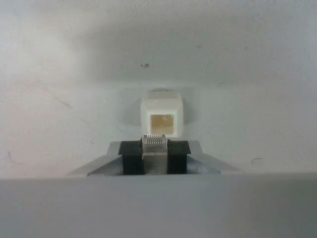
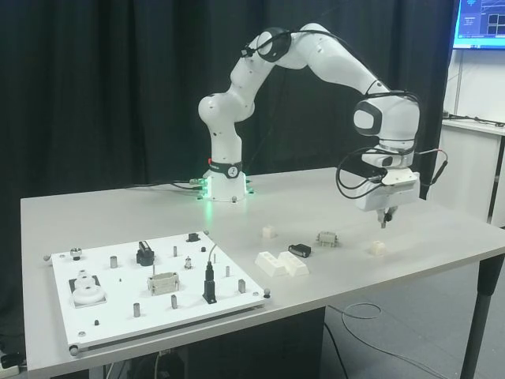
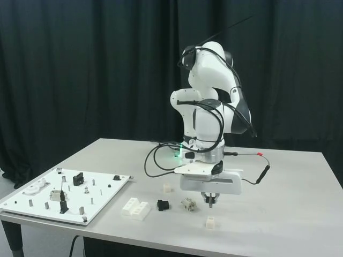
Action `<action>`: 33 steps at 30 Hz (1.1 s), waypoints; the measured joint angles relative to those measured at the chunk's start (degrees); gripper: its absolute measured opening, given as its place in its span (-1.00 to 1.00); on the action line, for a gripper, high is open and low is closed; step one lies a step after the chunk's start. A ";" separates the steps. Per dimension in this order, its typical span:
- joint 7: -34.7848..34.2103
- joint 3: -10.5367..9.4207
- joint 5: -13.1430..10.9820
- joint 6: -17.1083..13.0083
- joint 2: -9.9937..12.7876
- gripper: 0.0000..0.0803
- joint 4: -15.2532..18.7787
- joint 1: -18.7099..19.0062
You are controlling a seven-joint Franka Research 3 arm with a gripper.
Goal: Insert Ethernet.
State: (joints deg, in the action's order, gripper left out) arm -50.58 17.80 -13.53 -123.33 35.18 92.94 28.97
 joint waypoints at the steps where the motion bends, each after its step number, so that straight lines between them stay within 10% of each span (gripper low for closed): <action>1: 0.03 0.15 0.23 0.20 0.00 -0.75 -0.05 0.00; 16: 2.48 3.27 5.73 7.67 -0.99 -0.75 -0.14 -1.08; 33: 7.97 1.90 12.51 11.38 -4.95 -0.75 4.95 -9.91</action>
State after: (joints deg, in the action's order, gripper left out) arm -42.61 19.70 -1.02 -111.94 30.23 97.89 19.06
